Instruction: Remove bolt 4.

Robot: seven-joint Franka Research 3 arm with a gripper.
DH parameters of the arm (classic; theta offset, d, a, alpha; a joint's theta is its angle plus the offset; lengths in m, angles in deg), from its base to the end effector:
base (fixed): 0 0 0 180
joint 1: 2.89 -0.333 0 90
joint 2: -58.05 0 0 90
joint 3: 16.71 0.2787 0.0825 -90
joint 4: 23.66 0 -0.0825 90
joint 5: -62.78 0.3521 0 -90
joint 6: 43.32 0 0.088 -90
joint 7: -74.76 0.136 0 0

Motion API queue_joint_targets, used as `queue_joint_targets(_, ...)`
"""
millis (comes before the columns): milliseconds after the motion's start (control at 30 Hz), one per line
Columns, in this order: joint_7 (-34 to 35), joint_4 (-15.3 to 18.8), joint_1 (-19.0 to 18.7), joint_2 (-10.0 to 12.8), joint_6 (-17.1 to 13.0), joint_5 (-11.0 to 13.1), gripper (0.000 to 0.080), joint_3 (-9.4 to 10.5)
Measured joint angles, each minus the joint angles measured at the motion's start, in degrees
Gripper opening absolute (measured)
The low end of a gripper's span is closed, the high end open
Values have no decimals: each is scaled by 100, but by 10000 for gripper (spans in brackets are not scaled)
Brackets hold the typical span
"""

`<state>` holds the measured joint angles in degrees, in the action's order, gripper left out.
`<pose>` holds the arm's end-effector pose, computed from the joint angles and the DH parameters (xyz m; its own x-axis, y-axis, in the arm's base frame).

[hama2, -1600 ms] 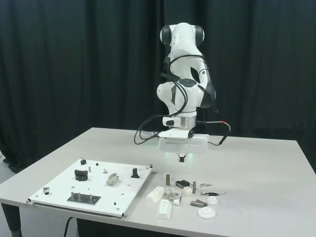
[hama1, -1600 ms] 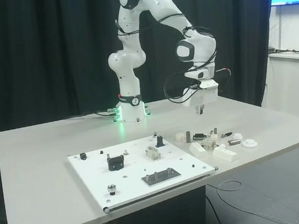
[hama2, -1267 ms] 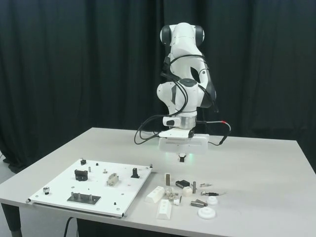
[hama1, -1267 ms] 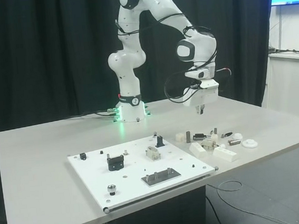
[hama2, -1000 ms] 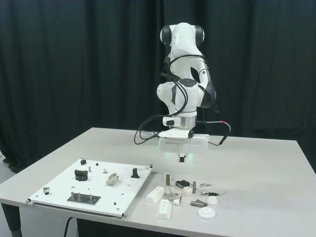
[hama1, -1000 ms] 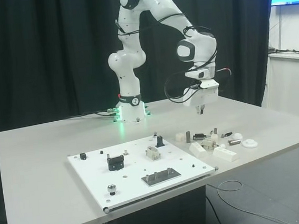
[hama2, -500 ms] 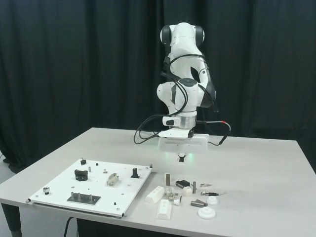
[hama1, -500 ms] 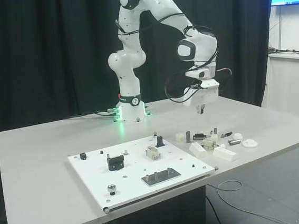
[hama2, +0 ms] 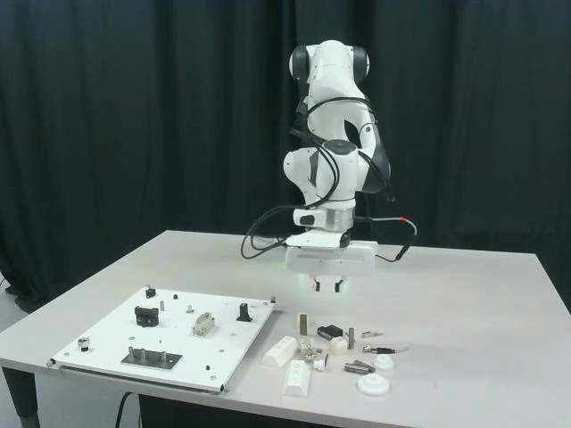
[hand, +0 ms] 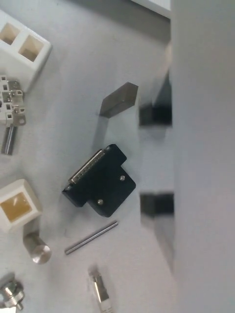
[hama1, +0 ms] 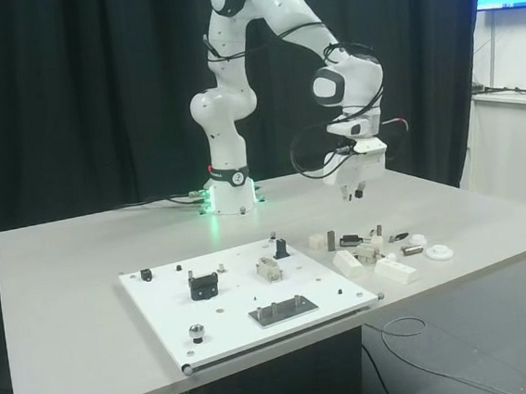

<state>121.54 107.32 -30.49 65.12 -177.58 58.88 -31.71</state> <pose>0.4812 0.1034 0.2534 0.8546 -0.5192 0.0123 -0.5177 -0.8497 0.1000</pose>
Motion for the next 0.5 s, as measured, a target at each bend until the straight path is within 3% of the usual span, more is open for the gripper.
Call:
queue_joint_targets(133,0,-24,3,0,46,0,232,0)
queue_joint_targets(167,0,-35,3,0,70,0,545,0)
queue_joint_targets(333,0,-75,3,1,130,0,545,0)
queue_joint_targets(367,0,-78,3,1,133,0,745,0)
queue_joint_targets(500,0,-82,4,2,134,0,745,0)
